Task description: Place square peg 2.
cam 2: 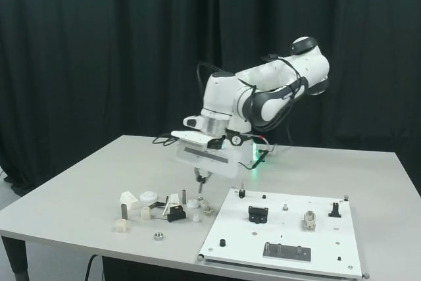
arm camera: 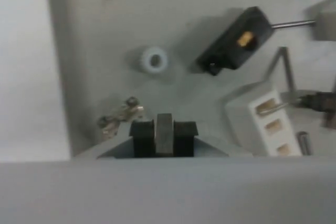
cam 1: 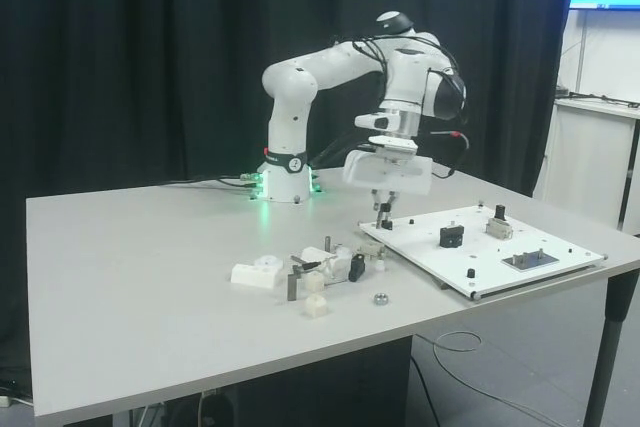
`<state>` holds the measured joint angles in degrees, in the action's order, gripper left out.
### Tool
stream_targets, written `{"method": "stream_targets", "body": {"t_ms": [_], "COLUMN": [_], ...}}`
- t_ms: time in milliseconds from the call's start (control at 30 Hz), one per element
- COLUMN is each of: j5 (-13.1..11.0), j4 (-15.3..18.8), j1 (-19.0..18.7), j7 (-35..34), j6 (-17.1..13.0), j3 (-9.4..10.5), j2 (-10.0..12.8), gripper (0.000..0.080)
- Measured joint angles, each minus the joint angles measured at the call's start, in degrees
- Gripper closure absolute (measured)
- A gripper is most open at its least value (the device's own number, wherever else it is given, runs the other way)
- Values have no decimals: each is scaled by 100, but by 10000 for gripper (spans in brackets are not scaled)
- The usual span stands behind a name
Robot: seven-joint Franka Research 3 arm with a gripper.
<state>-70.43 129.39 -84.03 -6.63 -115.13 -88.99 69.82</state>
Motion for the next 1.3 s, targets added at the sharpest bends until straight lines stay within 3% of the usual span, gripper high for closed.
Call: {"method": "stream_targets", "body": {"t_ms": [767,1067,1300], "j5": [-29,-294,-538], "j4": [0,-34,-112], "j1": [1335,1911,2408], "j7": [1451,2038,2433], "j6": [0,-3,2], "j3": [15,71,245], "j2": [70,208,267], "gripper": [732,732,732]}}
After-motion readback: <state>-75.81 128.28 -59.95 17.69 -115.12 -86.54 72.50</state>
